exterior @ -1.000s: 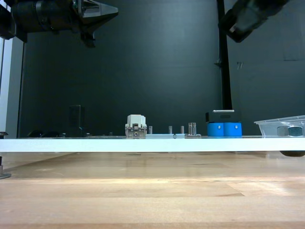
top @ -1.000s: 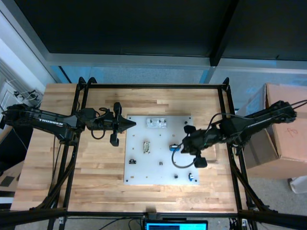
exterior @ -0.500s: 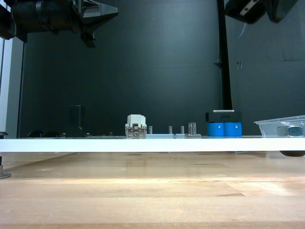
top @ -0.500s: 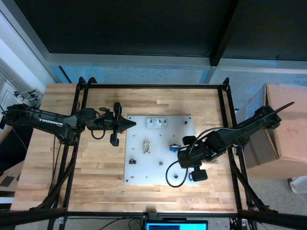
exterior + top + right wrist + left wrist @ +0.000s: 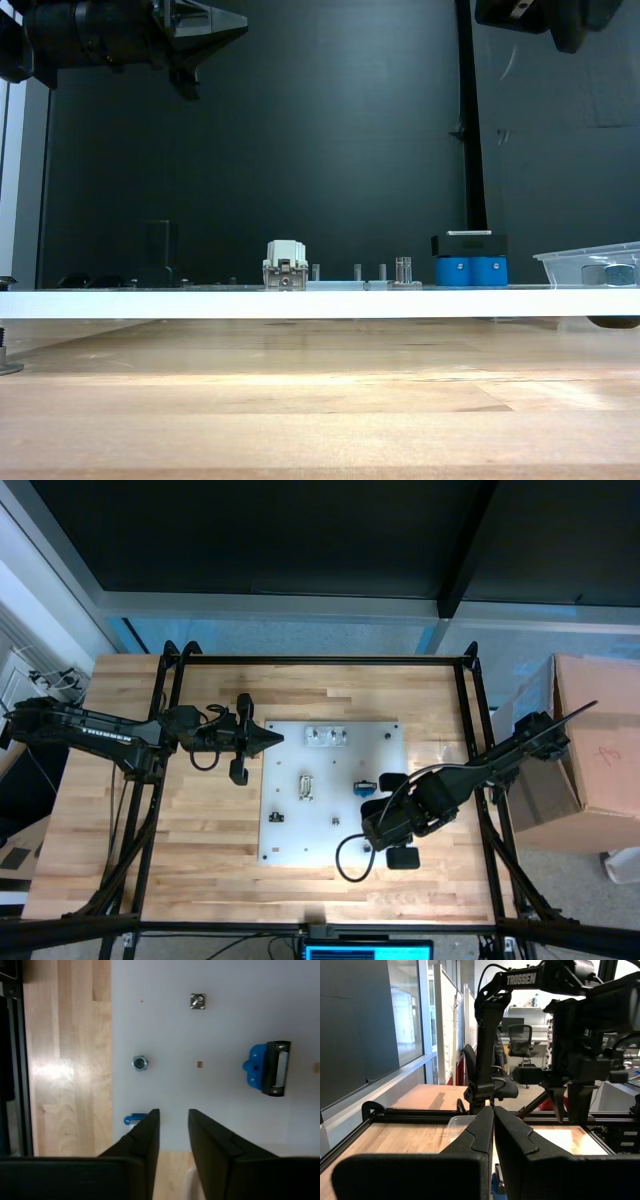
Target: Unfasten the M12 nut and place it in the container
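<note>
A cardboard box [image 5: 592, 752] (brown) stands beside the wooden table [image 5: 200, 825].

"Where do the arms sit against the board [image 5: 318, 825]?"
"Left gripper [image 5: 276, 738] over its far left corner, right gripper [image 5: 372, 832] over its near right part."
"The M12 nut [image 5: 140, 1063]?"
"On the board under the right gripper; container [image 5: 590, 266] at the right edge."

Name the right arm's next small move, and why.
Probably shift the right tool sideways until the M12 nut, apparently on its stud, lies between its open fingers; it hangs high above the board, nut off-line. Left tool hovers shut above the board's left edge.
</note>
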